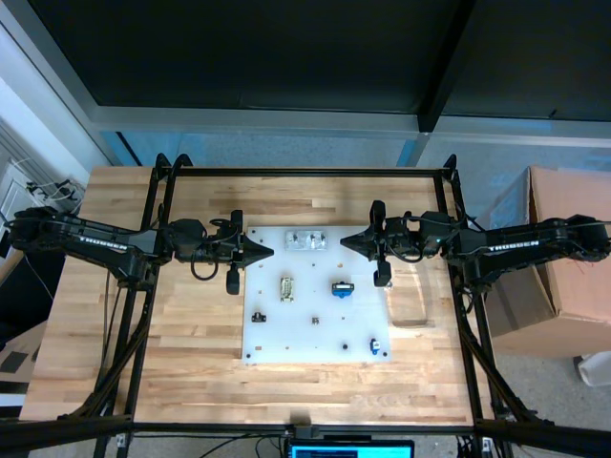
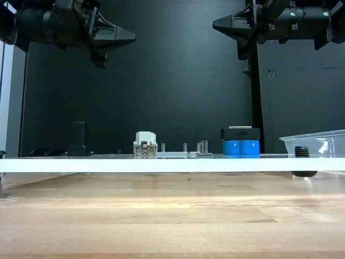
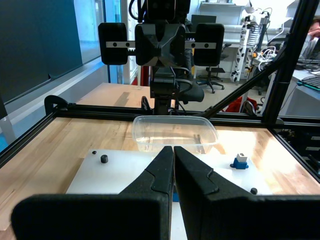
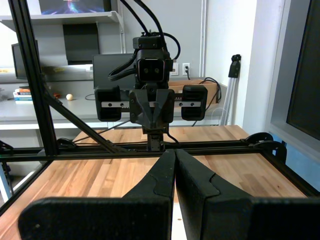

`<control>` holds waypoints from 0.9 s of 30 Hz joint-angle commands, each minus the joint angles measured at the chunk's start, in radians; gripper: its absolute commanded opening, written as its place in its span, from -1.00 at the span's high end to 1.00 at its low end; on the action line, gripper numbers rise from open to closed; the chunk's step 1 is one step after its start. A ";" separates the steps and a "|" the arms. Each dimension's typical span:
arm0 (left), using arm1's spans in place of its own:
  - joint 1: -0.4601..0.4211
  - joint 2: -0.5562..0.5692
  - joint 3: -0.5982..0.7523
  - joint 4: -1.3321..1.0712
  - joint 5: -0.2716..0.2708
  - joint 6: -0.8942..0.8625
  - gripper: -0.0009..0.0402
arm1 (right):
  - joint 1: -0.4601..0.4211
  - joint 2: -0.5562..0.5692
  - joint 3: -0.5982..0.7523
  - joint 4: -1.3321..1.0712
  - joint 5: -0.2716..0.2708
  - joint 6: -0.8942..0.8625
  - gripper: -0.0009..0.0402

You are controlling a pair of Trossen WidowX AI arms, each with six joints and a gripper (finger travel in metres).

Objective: Unfasten the M12 nut and place it in the container

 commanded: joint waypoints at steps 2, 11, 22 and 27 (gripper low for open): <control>0.001 0.000 0.000 0.026 -0.003 0.003 0.96 | 0.000 0.000 0.002 -0.003 0.000 0.005 0.96; 0.000 0.000 0.000 0.145 0.035 0.012 0.96 | 0.000 0.000 0.011 -0.019 0.002 0.013 0.96; 0.001 0.000 0.000 0.154 0.034 0.013 0.96 | 0.001 0.000 0.011 -0.024 0.003 0.032 0.96; 0.000 0.000 0.000 0.148 0.034 0.013 0.96 | 0.001 0.000 0.011 -0.024 0.002 0.031 0.96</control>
